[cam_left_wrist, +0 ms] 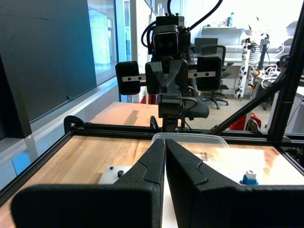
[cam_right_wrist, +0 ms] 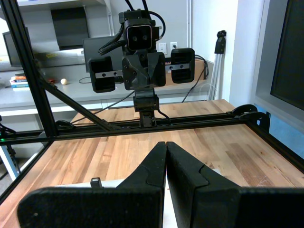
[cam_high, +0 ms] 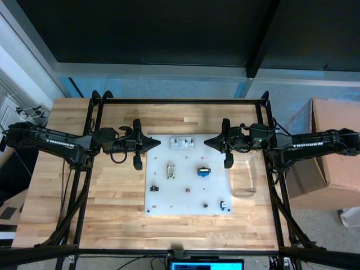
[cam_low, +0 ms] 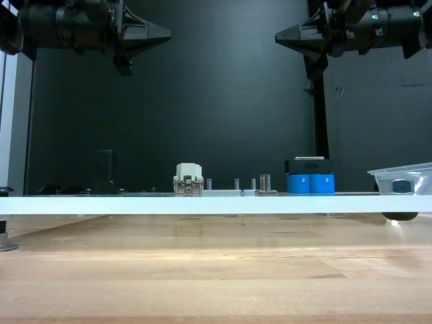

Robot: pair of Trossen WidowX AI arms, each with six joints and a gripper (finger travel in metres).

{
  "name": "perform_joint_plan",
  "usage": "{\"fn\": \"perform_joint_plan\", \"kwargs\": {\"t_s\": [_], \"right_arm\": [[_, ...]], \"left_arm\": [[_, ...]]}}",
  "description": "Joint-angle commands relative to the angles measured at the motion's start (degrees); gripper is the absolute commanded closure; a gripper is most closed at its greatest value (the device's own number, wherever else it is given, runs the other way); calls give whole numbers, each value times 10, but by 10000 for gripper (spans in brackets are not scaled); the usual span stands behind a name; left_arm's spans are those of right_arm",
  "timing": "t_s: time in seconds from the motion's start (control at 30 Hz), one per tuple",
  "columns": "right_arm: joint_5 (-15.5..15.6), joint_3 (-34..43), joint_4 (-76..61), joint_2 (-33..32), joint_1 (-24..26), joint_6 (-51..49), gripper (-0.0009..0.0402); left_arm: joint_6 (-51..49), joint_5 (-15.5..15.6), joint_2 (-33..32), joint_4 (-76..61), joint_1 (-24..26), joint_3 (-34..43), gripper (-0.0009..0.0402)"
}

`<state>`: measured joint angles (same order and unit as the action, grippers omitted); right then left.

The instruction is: Unfasten the M12 nut and place it in the container

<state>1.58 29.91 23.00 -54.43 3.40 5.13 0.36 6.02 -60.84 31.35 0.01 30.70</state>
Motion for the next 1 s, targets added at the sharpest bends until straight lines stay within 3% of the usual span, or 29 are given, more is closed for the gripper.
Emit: {"fn": "perform_joint_plan", "kwargs": {"t_s": [0.03,0.47,0.63,0.83,1.0], "right_arm": [[0,0,1,0,0,0,393],[0,0,2,0,0,0,393],[0,7,-16,1,-5,62,393],[-1,72,-222,-8,-47,64,393],[-25,153,-389,-40,-103,88,393]], "left_arm": [[0,0,0,0,0,0,393],[0,0,0,0,0,0,393],[0,0,0,0,0,0,393],[0,0,0,0,0,0,393],[0,0,0,0,0,0,393]]}}
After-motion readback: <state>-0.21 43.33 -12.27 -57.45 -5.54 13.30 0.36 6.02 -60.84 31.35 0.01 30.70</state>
